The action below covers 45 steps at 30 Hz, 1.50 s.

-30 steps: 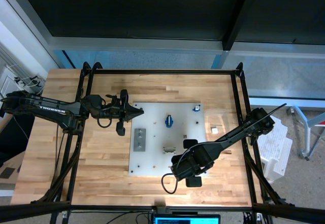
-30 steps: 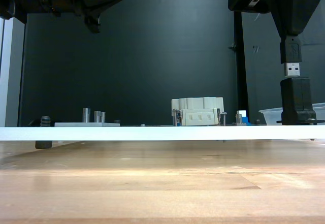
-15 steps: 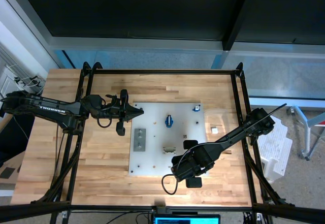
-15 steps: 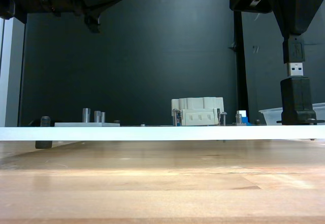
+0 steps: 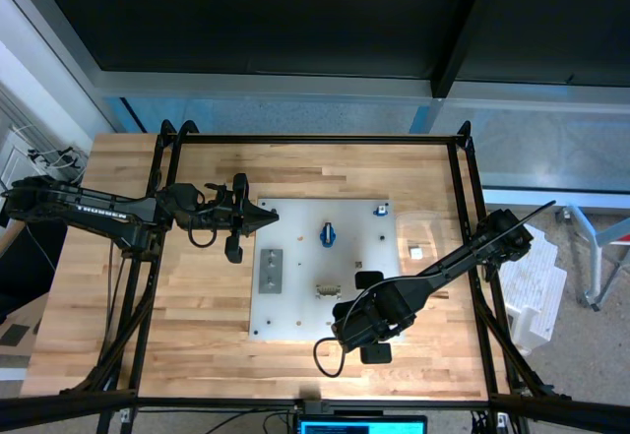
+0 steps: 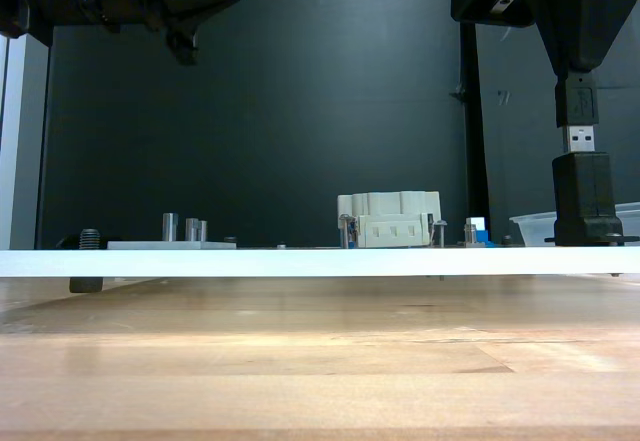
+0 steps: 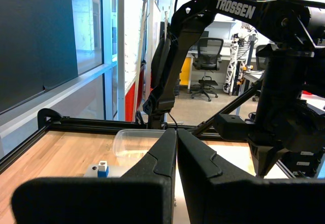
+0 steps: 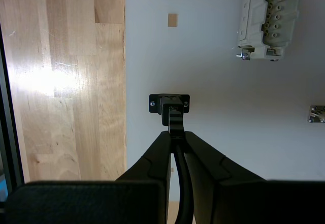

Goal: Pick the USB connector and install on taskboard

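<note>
The USB connector (image 6: 578,121) hangs upright in my right gripper (image 6: 578,73), which is shut on it. Its metal tip sits just above the small black socket (image 6: 585,201) on the white taskboard (image 5: 295,257), with a thin gap between them. In the right wrist view the USB connector (image 8: 174,120) lines up over the socket (image 8: 169,103), held between the fingers of the right gripper (image 8: 174,135). From above, the right gripper (image 5: 346,331) covers the socket near the board's front right. My left gripper (image 5: 266,216) is shut and empty, high over the board's left edge.
The board carries a blue knob (image 5: 328,234), a grey two-hole block (image 5: 270,270) and a silvery multi-pin connector (image 5: 328,290). A clear tray (image 5: 425,232) with a small white piece (image 5: 416,253) lies right of the board. Black frame bars ring the table.
The USB connector has come down slightly toward the socket and shifted a touch to the right. The left arm has not moved.
</note>
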Motion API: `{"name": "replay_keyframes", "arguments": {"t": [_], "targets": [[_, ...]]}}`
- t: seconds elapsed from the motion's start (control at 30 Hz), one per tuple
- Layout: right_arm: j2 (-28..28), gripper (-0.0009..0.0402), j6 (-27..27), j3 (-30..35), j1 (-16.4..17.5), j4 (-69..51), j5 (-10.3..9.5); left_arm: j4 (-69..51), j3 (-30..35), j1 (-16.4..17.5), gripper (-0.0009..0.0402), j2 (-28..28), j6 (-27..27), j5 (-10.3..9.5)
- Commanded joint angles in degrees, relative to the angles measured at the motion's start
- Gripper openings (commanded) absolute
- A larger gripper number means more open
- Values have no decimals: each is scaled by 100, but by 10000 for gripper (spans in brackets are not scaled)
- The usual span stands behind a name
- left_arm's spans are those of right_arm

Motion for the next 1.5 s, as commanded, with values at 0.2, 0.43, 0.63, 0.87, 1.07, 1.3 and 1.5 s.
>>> {"name": "replay_keyframes", "arguments": {"t": [0.2,0.43,0.63,0.87,1.07,1.3,1.5], "targets": [[-2,0,-52,-17,0,22,4,2,0,0,0,2,2,2],[-2,0,-52,-50,0,42,-2,2,2,0,0,2,2,2],[-2,0,-70,-101,2,90,-22,2,0,2,0,2,2,2],[-2,0,-144,-223,2,234,-44,2,0,2,0,2,2,2],[-2,0,-227,-459,0,476,-48,2,0,2,0,2,2,2],[-4,0,-251,-723,0,739,-157,2,0,0,0,2,2,2],[-48,0,-254,-710,0,737,-149,2,0,2,0,2,2,2]]}}
